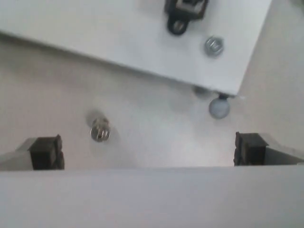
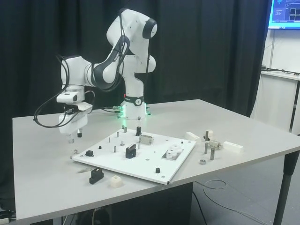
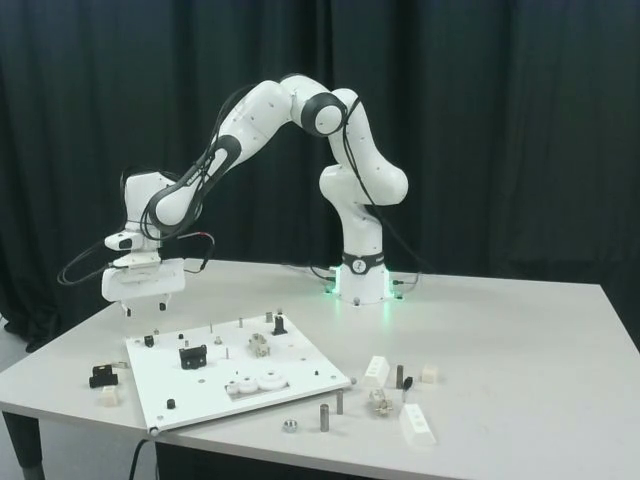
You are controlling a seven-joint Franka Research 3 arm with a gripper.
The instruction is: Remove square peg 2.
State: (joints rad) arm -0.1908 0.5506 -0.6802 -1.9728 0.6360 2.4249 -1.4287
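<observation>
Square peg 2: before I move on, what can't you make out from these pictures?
- Which part on the white board is square peg 2: too small in both room views.
- Wrist view: board cut off by the frame edge; only a corner shows.
- Tool: open, hanging off the board; the part beneath it on the table is blurred.

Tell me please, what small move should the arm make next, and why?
Probably move sideways over the white board. The gripper hovers open and holds nothing beside the board's corner, above bare grey table, so it grips nothing there. Which part is square peg 2, I cannot tell.
</observation>
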